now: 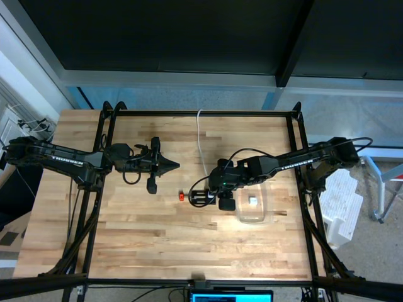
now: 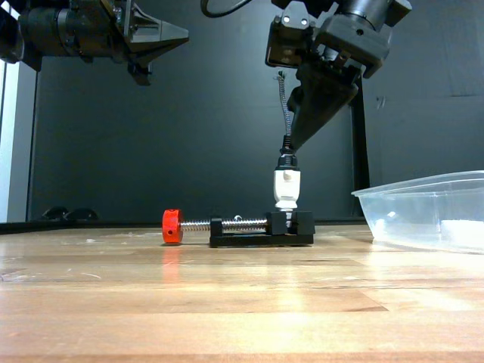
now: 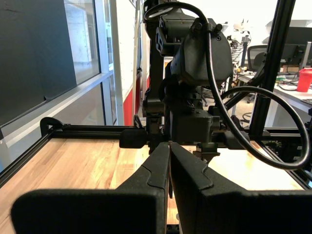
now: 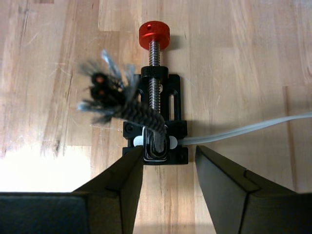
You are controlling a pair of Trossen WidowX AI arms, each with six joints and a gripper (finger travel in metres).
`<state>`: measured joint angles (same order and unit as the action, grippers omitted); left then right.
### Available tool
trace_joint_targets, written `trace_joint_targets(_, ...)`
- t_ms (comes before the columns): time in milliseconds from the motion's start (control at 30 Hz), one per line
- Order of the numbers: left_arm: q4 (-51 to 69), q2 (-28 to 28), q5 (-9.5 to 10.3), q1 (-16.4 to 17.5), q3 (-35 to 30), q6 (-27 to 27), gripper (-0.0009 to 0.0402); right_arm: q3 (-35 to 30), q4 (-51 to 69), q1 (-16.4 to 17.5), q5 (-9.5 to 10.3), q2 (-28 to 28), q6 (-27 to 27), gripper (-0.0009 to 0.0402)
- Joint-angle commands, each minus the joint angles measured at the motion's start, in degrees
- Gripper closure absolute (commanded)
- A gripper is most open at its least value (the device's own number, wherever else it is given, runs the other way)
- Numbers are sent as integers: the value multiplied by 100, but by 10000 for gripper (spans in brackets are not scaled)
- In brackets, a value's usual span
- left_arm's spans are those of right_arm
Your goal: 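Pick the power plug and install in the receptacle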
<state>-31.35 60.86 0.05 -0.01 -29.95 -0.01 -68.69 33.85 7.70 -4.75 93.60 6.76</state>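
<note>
The receptacle [image 2: 286, 187] stands upright as a small white socket in the black clamp block [image 2: 262, 227] with the red-orange knob [image 2: 172, 226]. Its thin white cable [image 4: 253, 129] runs off across the table. The black power plug [image 2: 286, 160] sits on top of the receptacle, and its braided lead [image 2: 283, 106] rises from it. In the right wrist view the power plug [image 4: 156, 146] lies between the fingers. My right gripper [image 4: 169, 152] is open, hanging just above and astride the plug with a gap on each side. My left gripper [image 1: 171, 165] is shut and empty, held high at the left.
A clear plastic tray [image 1: 261, 214] holding a tiny white cube [image 1: 252, 201] sits just right of the clamp block [image 1: 201, 197]. In the low view the tray [image 2: 423, 204] stands close to the clamp's right. A black frame rail [image 1: 201, 114] borders the table.
</note>
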Motion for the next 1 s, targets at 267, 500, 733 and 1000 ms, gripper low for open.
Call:
trace_joint_targets(267, 0, 0, -2, 2, 0, 2, 393, -20, 608, 17, 28, -551, 26, 226)
trace_joint_targets(500, -2, 0, -2, 0, 0, 2, 393, -20, 844, 17, 28, -876, 28, 243)
trace_joint_targets(733, -2, 0, -2, 0, 0, 0, 393, 0, 743, 33, -450, -1117, 44, 275)
trace_joint_targets(1000, -2, 0, -2, 0, 0, 2, 393, 529, -245, -66, -420, -2159, -190, 360)
